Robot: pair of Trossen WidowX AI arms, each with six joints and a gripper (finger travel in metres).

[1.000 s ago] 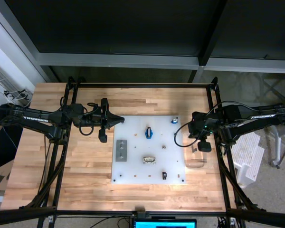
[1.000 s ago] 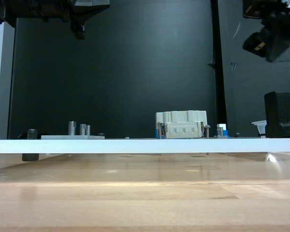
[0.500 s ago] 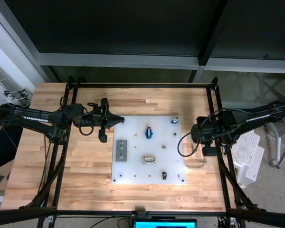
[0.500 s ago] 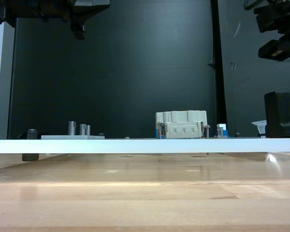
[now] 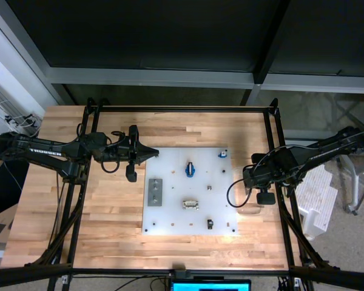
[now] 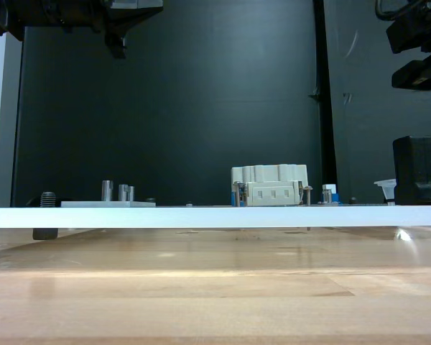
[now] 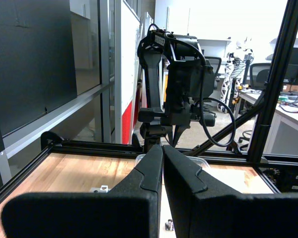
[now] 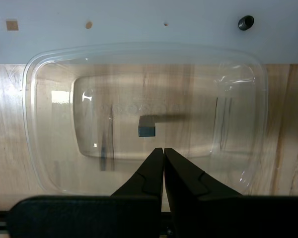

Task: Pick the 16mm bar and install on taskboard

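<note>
While the 16mm bar (image 8: pixel 147 126) lies free in the clear tray (image 8: pixel 36 124), at 3 o'clock off the taskboard (image 5: pixel 170 209), the step in hand is the approach.

- Right gripper (image 8: pixel 163 150): above the tray, fingers pressed together, empty. It must part and descend, and the tray walls may crowd the grasp.
- Left gripper (image 7: pixel 162 147): clenched, empty, over the board's 10 o'clock edge.
- Connector (image 5: pixel 190 205) and blue knob (image 5: pixel 190 169): on the board.

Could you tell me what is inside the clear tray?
One grey bar, free, in the tray's middle. The shut right gripper above covers part of its rim. The shut left gripper hangs by the board's left edge.
</note>
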